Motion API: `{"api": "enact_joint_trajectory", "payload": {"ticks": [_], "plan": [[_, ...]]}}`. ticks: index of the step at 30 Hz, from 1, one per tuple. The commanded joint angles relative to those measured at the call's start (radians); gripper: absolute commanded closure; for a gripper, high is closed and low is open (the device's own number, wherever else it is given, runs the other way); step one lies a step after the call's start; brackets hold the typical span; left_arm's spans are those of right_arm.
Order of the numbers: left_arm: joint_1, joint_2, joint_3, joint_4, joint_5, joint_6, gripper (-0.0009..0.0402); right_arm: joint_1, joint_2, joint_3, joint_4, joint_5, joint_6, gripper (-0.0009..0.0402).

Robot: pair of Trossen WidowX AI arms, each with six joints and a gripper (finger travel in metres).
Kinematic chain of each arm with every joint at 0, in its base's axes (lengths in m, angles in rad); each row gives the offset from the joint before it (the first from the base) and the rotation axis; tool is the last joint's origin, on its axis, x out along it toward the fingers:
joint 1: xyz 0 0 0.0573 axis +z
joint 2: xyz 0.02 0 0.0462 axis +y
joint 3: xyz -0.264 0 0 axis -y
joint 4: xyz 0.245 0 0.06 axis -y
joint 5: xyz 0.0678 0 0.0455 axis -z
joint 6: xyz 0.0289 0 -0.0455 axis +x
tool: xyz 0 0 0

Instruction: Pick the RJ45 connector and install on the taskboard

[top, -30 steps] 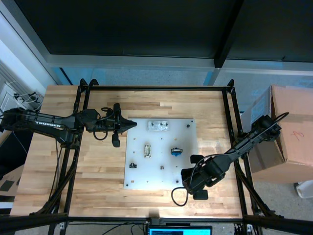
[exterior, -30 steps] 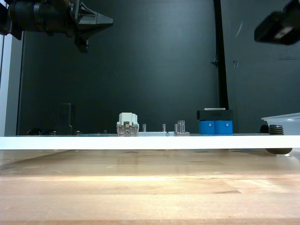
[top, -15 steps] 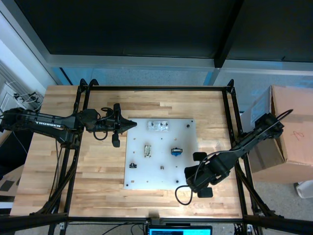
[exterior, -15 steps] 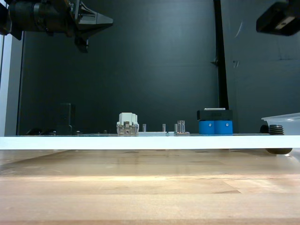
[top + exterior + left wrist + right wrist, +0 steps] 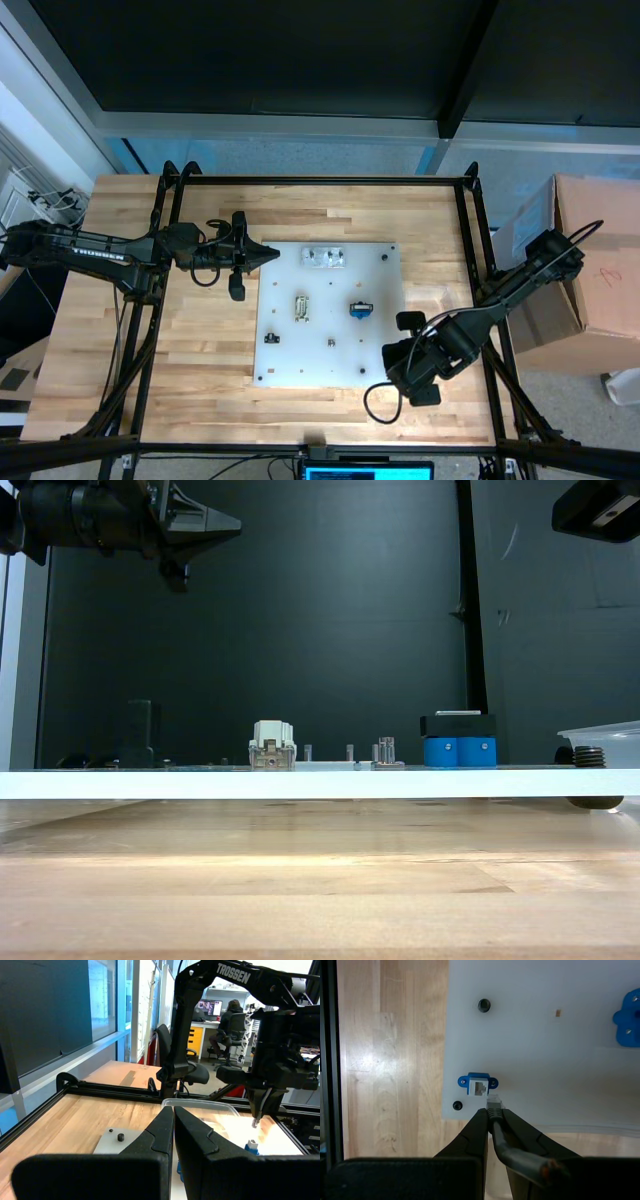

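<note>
starting at the left: the left gripper (image 5: 270,256) has not shifted over the last second. it hangs high over the left edge of the white rectangular taskboard (image 5: 380,290), arm stretched out level from its side of the light wooden worktop (image 5: 200,340), and its jaws are pressed together on nothing.

the change is on the right. the right gripper (image 5: 492,1110) has drifted a little toward the board's right side and the near edge, and the low view shows it climbing until only a dark corner of it is left at the top. i read that as repositioning above the seat rather than any push downward, so the install has not begun.

pose now: the right arm reaches in from its side with the wrist folded so the jaws point down at the board's near right corner. they are pinching the clear rj45 connector (image 5: 493,1102) by the back end, its grey cable (image 5: 520,1162) trailing off behind. the connector is held clear of its seat. along the wrist camera its tip sits just beside the small blue rj45 socket (image 5: 478,1085), but the gripper is well above the board. my guess is a small lateral correction comes next, then the descent.
</note>
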Motion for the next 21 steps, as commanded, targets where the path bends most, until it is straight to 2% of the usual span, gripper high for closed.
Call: {"api": "enact_joint_trajectory", "payload": {"ticks": [1, 21], "plan": [[0.000, 0.000, 0.000, 0.000, 0.000, 0.000, 0.0393, 0.005, 0.005, -0.009, 0.022, 0.003, 0.005, 0.0393], [0.000, 0.000, 0.000, 0.000, 0.000, 0.000, 0.0393, 0.019, 0.039, -0.078, 0.114, 0.002, 0.016, 0.0393]]}}
